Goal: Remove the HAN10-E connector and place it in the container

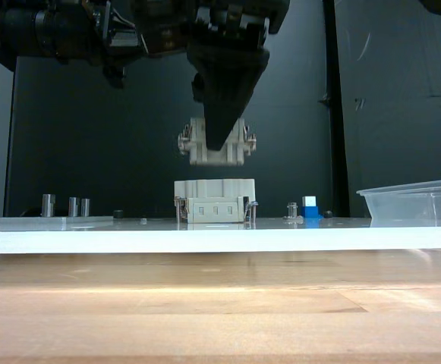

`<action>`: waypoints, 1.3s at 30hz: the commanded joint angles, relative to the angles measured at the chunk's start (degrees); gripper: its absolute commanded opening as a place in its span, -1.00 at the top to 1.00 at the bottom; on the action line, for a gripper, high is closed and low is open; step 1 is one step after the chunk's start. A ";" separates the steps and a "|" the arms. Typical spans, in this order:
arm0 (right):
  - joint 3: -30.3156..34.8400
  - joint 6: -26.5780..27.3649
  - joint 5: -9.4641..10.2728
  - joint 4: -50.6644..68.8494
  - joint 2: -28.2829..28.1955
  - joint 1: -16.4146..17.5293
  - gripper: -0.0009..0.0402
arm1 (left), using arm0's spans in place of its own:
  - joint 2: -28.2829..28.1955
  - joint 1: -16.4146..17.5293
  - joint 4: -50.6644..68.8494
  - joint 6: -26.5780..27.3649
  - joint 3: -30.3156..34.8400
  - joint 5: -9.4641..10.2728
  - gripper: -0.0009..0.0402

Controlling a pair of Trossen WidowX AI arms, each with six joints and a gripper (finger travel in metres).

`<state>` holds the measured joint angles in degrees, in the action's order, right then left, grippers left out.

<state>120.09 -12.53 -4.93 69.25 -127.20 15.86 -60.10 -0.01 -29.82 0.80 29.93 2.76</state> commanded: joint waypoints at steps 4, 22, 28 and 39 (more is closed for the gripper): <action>0.02 -0.02 0.02 0.37 0.59 0.02 0.64 | 0.00 0.02 -0.02 0.00 0.02 0.00 0.96; -15.08 0.61 0.00 -5.81 13.64 0.39 0.63 | 0.00 0.00 -0.02 0.00 0.02 0.00 0.96; -25.14 0.37 0.00 -9.03 21.03 0.61 0.63 | 0.00 0.02 -0.02 0.00 0.02 0.00 0.96; -39.06 -0.79 0.00 -11.76 31.85 0.98 0.63 | 0.00 0.00 -0.02 0.00 0.02 0.00 0.96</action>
